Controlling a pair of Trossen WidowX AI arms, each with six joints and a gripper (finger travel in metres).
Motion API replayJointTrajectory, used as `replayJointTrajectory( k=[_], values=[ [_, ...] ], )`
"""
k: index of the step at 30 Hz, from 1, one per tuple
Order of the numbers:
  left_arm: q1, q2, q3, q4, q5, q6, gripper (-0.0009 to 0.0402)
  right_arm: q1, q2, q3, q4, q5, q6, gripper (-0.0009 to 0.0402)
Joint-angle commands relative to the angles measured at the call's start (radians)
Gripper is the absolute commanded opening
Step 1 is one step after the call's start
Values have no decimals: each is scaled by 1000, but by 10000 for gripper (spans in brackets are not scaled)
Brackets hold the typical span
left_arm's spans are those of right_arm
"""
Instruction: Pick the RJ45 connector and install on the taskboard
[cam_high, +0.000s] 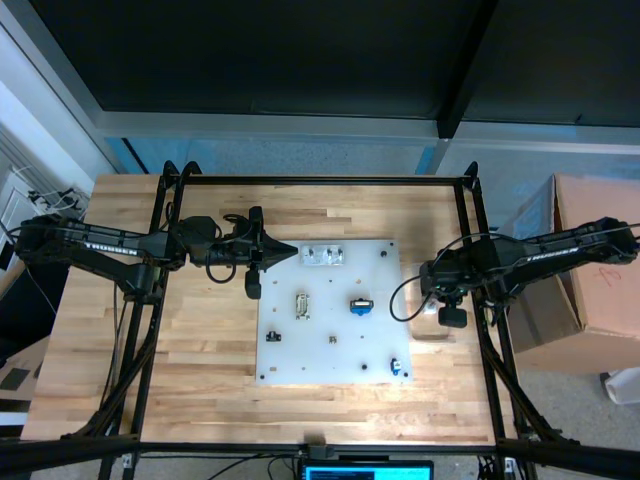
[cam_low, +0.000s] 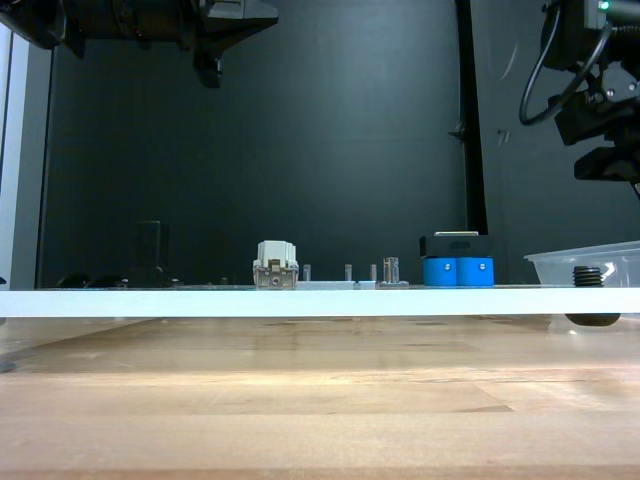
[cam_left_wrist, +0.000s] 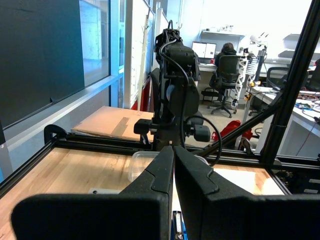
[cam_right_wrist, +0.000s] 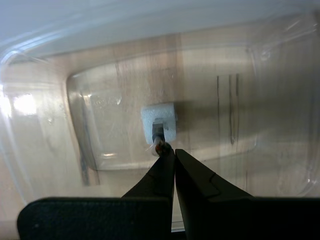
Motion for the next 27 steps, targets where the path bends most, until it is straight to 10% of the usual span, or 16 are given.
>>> replayJointTrajectory(
  k=[1, 27],
  values=[
    [0, 0, 0, 0, 0, 0, 1, 3, 34, -1, 14, -1, 0, 0],
    [0, 0, 0, 0, 0, 0, 0, 18, 203, -2, 104, -8, 28, 0]
  ],
)
